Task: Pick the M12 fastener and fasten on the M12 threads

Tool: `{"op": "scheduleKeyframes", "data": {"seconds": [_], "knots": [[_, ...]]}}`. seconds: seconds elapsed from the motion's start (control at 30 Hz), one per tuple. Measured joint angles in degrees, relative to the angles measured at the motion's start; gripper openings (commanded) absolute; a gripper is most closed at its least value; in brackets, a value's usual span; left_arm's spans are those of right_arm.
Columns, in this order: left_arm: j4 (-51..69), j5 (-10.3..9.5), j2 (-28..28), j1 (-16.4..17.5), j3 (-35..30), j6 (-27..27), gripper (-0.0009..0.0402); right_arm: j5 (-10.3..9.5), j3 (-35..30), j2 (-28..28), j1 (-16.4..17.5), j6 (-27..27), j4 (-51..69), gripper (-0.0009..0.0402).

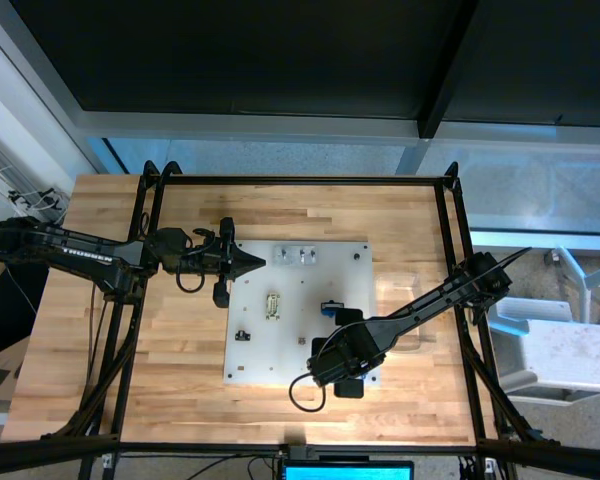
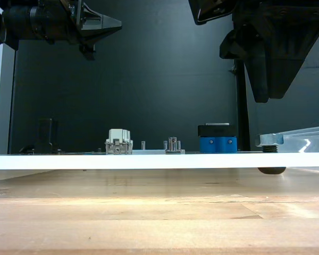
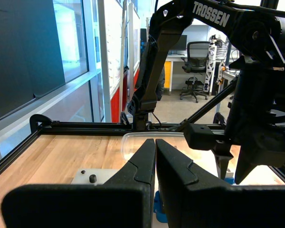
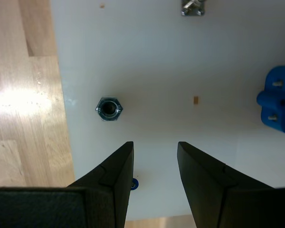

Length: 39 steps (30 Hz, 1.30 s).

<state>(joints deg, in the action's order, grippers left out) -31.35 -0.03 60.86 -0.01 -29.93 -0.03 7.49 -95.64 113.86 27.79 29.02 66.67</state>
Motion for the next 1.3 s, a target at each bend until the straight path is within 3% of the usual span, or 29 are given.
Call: {"op": "scheduleKeyframes", "data": {"seconds": [0.1,0.2,0.33,0.47,0.67,1.3], "knots": [[0.0,0.0,0.0,0.0,0.0,0.0,0.0,-0.02,0.0,0.0,0.0,-3.1,-0.1,0.0112],[0.0,0.0,0.0,0.0,0.0,0.0,0.0,-0.2,0.0,0.0,-0.3,-4.8,-0.3,0.0069],[0.0,0.0,0.0,0.0,0.0,0.0,0.0,-3.98,0.0,0.0,-1.1,-6.5,-0.8,-0.0005],[0.0,0.0,0.0,0.0,0.0,0.0,0.0,-4.72,0.0,0.0,-1.4,-8.4,-3.4,-0.0002],[0.0,0.0,0.0,0.0,0.0,0.0,0.0,-7.54,0.4,0.8,-2.0,-8.6,-5.5,0.0],[0.0,-0.02,0.0,0.0,0.0,0.0,0.0,-9.05,7.0,0.9,-2.8,-4.9,-12.0,0.0]]}}
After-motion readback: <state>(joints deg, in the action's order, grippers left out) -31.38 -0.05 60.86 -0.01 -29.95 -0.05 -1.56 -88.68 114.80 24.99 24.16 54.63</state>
